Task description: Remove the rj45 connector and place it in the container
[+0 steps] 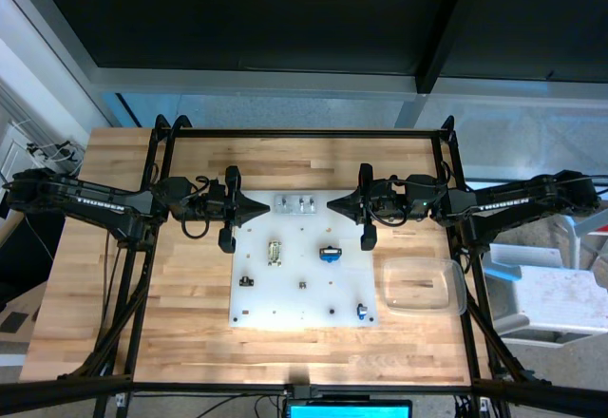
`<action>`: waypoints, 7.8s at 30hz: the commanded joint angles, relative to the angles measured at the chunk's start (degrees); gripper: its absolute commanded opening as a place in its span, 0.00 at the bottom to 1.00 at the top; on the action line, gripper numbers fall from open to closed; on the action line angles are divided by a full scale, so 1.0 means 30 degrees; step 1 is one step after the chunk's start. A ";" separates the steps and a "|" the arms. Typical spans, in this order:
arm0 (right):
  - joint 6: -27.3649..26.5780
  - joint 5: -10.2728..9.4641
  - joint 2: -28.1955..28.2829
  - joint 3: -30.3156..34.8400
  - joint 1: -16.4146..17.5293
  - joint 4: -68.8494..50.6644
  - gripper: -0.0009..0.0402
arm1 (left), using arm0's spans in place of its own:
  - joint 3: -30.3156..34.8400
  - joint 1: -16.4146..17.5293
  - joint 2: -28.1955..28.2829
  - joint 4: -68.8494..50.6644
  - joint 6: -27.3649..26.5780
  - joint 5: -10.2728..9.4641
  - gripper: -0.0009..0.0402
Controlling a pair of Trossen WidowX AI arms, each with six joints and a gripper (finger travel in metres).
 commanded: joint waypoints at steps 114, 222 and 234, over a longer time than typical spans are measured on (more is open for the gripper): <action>1.2721 0.6994 0.6288 0.7504 1.4469 -2.3212 0.57 | 0.0000 0.0007 0.0000 0.0007 0.0000 0.0000 0.02; 1.1839 0.6710 0.7716 0.4736 1.3653 -1.7391 0.02 | 0.0000 0.0000 0.0000 0.0000 0.0000 0.0000 0.02; 1.1497 0.7023 0.6863 0.4736 1.3682 -1.7500 0.02 | 0.0000 0.0007 0.0000 0.0000 0.0000 0.0000 0.02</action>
